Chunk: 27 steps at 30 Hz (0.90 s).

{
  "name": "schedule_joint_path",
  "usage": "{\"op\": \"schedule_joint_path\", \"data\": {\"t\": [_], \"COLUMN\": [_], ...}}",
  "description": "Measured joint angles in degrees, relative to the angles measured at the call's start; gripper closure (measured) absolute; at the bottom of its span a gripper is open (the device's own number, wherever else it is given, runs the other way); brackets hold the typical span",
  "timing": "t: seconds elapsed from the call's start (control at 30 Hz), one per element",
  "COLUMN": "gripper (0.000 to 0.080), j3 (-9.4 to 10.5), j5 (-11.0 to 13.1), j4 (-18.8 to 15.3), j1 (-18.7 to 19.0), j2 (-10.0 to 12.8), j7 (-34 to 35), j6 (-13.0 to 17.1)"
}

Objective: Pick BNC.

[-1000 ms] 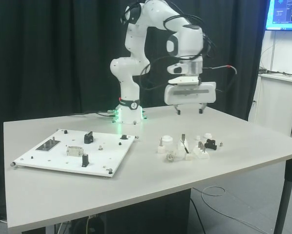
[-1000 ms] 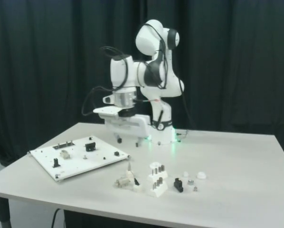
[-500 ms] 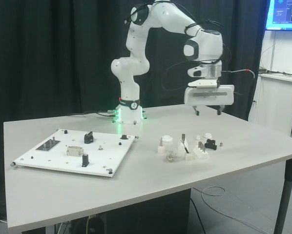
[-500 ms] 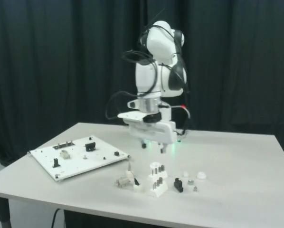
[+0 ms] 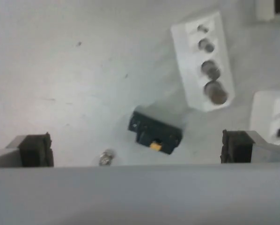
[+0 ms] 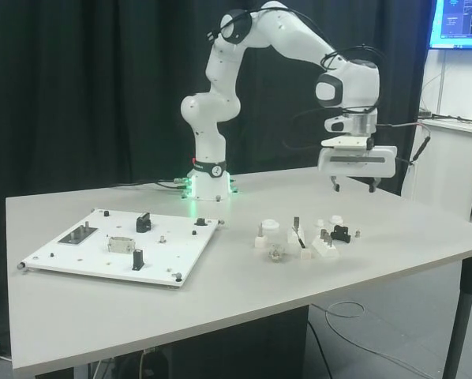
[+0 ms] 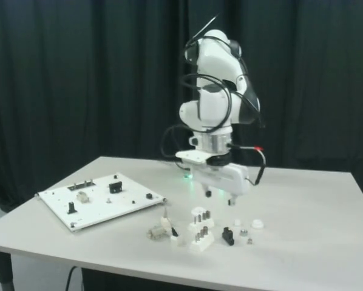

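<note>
Two black fingertips (image 5: 34, 150) stand far apart at the edges of the wrist view, so the gripper (image 5: 135, 148) is wide open and holds nothing. It hangs above the table (image 5: 60, 70), clear of the parts below.

I take the small metal piece (image 5: 106, 157) to be the BNC. It lies loose on the table just beside the black block (image 5: 155, 132), not touching it. The white holder (image 5: 203, 61) with its four round metal pieces lies on the far side of the black block from the BNC.

As a metal connector it should be light, stiff and not fragile, but smooth and round. That would let it roll or slip out of a loose pinch. The best hold is probably across its barrel, with one pad on each side. The black block sits close and could be knocked.

Its long axis is hard to read. It shows as a small bright spot, perhaps end-on and standing upright, but I cannot tell.
</note>
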Motion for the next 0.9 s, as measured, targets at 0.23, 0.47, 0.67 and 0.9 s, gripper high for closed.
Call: {"op": "schedule_joint_path", "data": {"t": [0.23, 0.47, 0.67, 0.9], "gripper": [0.0001, 0.0001, 0.0001, 0.0001], "j3": [0.00, 0.05, 0.05, 0.05], "j5": [0.0, 0.4, 1.0, 1.0], "j4": [0.0, 0.0, -0.2, -0.9], "j1": [2.0, 4.1, 5.7, 7.1], "j2": [1.2, 2.4, 3.3, 3.9], "j7": [9.3, 14.9, 19.3, 23.0], "j6": [0.4, 0.4, 0.1, 0.1]}}
